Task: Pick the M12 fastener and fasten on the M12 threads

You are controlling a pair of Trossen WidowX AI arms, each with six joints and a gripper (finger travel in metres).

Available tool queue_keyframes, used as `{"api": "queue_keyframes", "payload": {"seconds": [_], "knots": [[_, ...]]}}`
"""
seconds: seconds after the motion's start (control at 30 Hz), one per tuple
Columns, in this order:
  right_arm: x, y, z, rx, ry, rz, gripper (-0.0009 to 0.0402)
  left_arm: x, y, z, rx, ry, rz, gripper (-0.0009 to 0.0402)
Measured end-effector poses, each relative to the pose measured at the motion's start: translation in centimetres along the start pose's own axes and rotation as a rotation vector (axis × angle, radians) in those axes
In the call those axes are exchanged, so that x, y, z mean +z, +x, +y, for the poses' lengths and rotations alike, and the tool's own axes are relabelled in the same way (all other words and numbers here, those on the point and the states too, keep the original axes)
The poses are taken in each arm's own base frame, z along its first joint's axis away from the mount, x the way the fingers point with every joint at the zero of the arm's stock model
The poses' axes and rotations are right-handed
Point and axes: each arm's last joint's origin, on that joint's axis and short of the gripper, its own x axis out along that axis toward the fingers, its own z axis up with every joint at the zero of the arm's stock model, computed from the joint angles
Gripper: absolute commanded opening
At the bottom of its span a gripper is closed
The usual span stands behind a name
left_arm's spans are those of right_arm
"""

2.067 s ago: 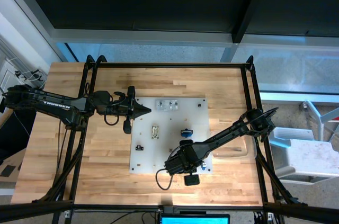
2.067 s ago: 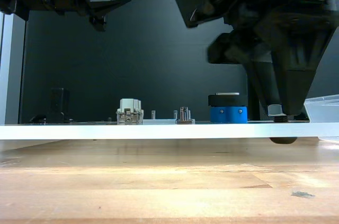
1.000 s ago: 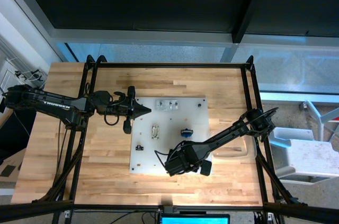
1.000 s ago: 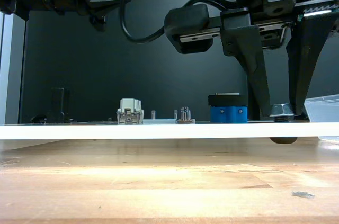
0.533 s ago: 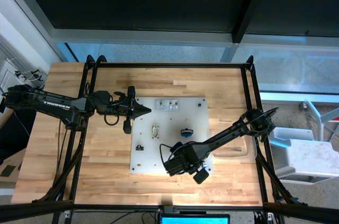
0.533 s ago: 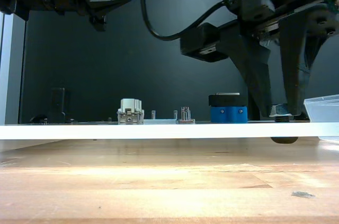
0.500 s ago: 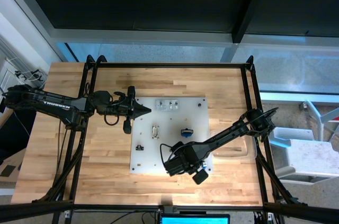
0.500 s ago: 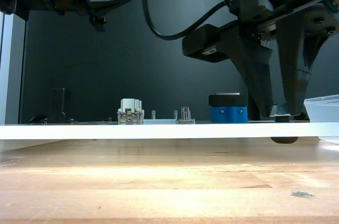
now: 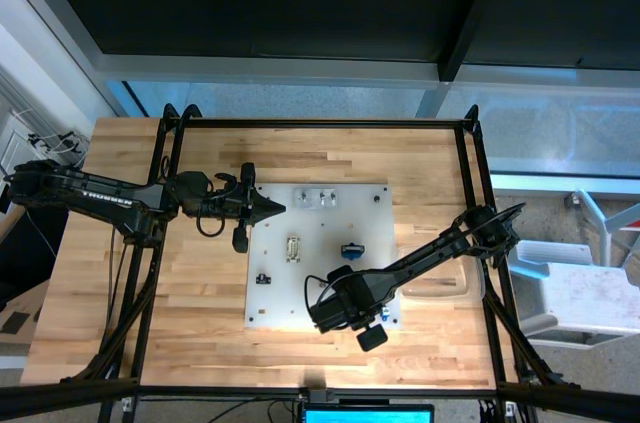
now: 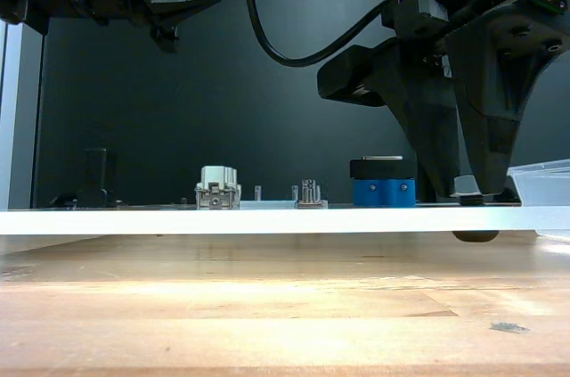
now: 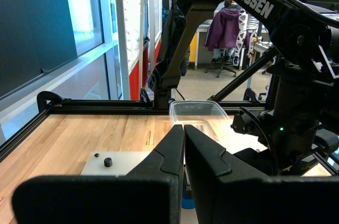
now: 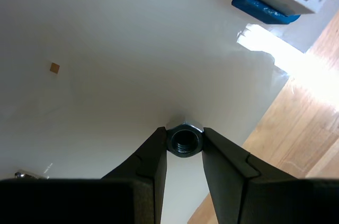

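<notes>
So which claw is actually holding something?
The right gripper, at the white board's near right edge, pinches a silver M12 nut; the left gripper hangs shut and empty above its left edge.

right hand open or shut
Shut: right hand pinches the nut at board's near right edge; left hand, shut, hangs over its left edge.

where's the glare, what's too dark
Right wrist view: glare bleaches the white board edge; nut in the right gripper is sharp. Low view: that gripper, down at the board, is silhouetted. Left wrist view: left gripper, raised, dark against windows.

Left gripper [image 9: 278,209] closed, level, held high at left; right gripper [image 12: 184,140] points down, clamping nut [image 12: 185,128].
</notes>
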Motion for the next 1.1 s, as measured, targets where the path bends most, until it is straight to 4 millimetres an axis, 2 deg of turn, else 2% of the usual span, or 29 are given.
{"api": "queue_keyframes", "payload": {"seconds": [1.1], "knots": [[-0.13, -0.03, 0.04, 0.004, -0.003, 0.015, 0.0012, 0.01, -0.01, 0.00, 0.000, 0.000, 0.000, 0.0000]]}}
